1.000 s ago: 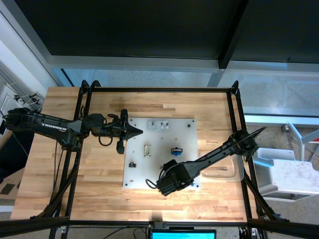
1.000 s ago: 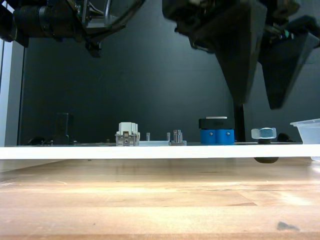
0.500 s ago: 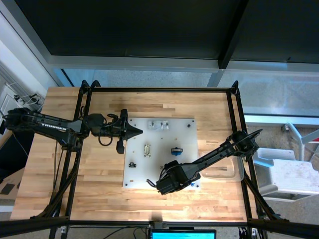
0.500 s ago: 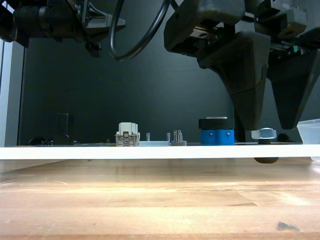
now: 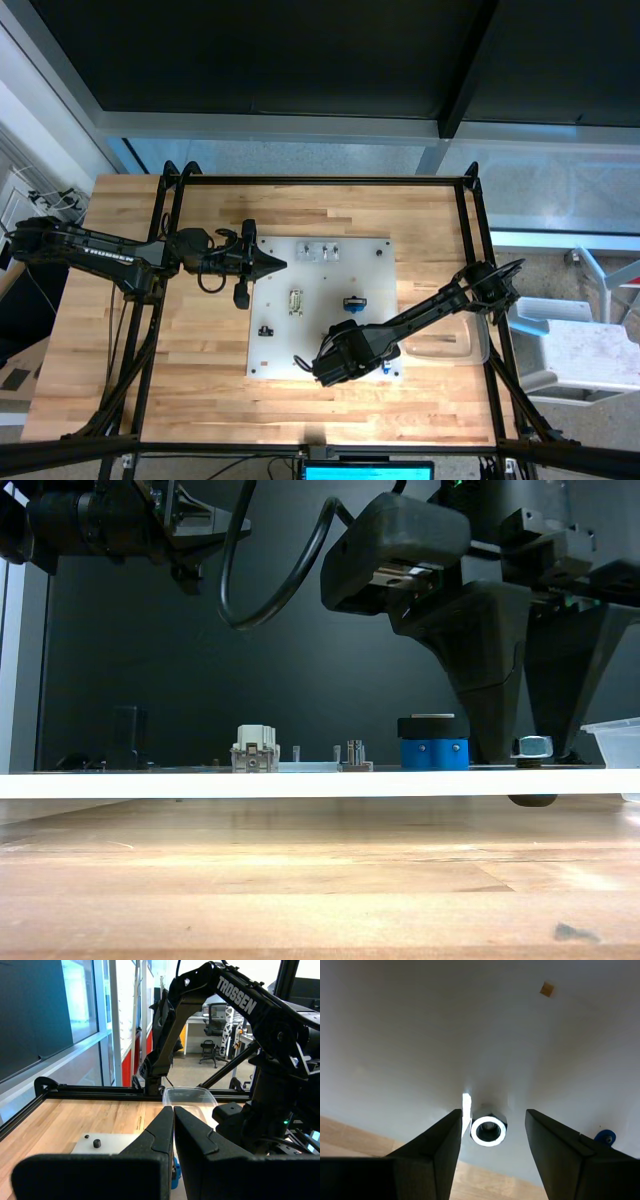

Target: Unfasten the M12 fastener and place in the container

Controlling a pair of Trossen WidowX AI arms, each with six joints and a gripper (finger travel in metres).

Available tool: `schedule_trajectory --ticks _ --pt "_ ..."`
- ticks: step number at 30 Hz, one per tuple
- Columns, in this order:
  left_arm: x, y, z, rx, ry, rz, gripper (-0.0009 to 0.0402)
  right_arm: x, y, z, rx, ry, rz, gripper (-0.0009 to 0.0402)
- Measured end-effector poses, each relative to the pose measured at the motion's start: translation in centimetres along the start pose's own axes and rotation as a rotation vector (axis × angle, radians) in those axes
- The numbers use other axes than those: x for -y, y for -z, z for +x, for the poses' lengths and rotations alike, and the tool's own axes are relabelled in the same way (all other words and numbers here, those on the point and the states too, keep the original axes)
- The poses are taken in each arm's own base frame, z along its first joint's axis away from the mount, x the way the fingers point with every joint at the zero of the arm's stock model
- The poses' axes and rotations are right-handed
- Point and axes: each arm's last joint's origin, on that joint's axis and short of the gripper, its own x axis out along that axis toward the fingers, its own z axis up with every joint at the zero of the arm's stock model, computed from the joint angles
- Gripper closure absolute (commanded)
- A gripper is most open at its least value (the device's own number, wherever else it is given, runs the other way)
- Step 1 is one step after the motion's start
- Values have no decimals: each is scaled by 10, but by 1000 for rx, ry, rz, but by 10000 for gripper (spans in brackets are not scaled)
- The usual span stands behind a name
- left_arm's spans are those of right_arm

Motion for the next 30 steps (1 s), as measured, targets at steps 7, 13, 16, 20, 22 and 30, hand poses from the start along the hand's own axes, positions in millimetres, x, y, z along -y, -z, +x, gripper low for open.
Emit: schedule_trajectory --ticks 7,13,16,20,22,30 --pt "0 0 0 0 0 0 393 1 -2 3 -9 0 -1 285" --pt "0 0 0 -1 0 0 393 0 -2 3 -25 -9 -10 339" --pt "0 0 0 -1 0 0 393 0 -2 3 -28 -9 -21 366" --pt "0 0 0 -1 0 0 393 -1 -2 3 -30 -14 -85 395" --pt "0 0 0 -1 0 0 393 -1 -2 3 -33 -18 -163 391" --pt "0 0 0 -1 0 0 393 -1 -2 2 -25 -37 -800 385"
